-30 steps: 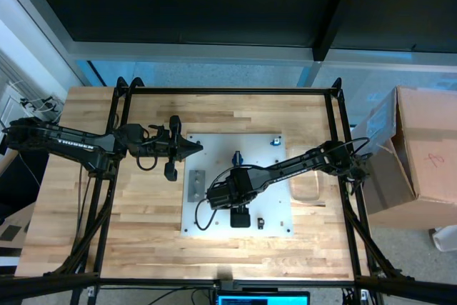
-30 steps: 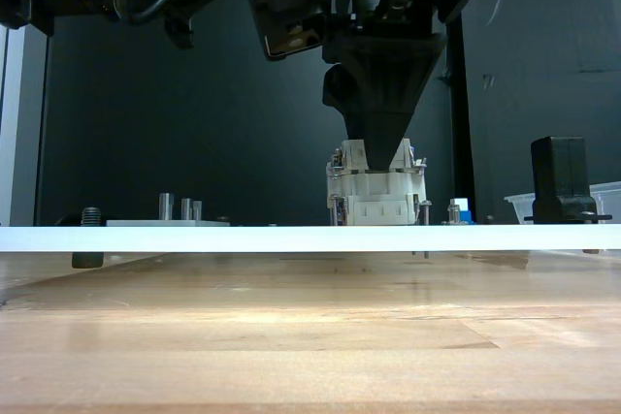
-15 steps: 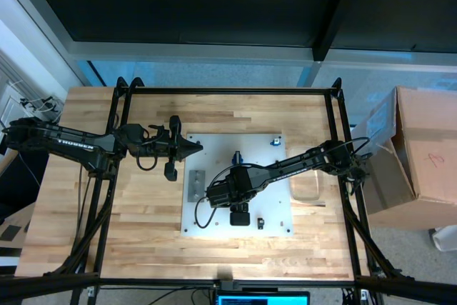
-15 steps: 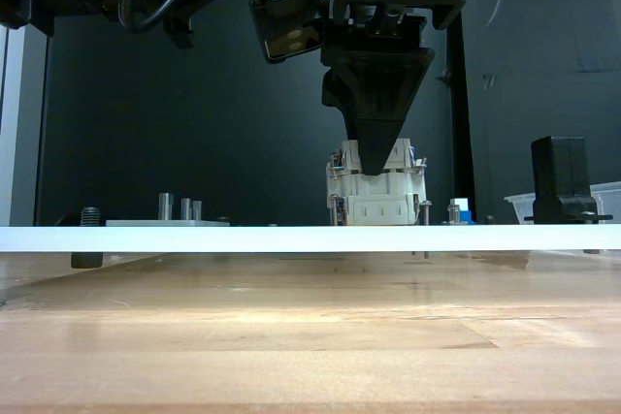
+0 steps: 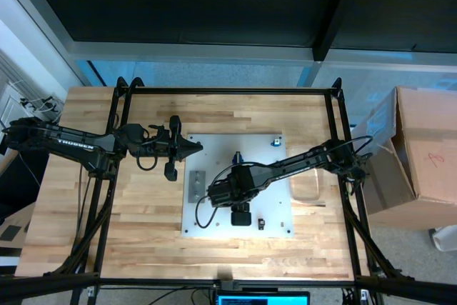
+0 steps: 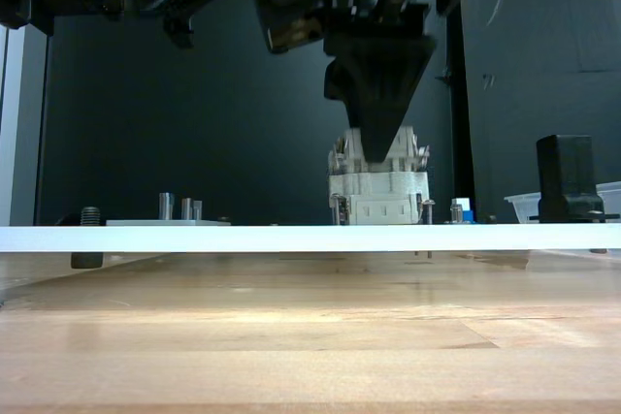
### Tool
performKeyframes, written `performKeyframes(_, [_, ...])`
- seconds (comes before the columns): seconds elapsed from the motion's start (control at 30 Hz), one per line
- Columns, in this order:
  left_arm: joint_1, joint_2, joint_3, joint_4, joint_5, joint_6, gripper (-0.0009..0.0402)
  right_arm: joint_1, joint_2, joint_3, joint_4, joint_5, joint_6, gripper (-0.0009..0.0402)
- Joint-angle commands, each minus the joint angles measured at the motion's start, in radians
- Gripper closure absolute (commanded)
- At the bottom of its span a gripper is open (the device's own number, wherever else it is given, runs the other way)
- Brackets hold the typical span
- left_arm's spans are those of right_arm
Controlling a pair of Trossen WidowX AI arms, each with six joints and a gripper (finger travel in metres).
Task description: Remove the HAN10E connector from the taskboard and place in the container
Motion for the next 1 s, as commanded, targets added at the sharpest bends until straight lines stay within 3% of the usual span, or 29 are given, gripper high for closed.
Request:
performKeyframes(0.03, [0.0, 0.0, 0.0, 0.0, 0.0, 0.0, 0.0393, -0.001, -0.023, 0.001, -0.004, 0.002, 0.0, 0.0385])
performKeyframes(1.0, [0.0, 0.0, 0.0, 0.0, 0.0, 0.0, 0.0393, 0.001, -0.224, -0.054, -0.042, 0.001, 0.008, 0.0384])
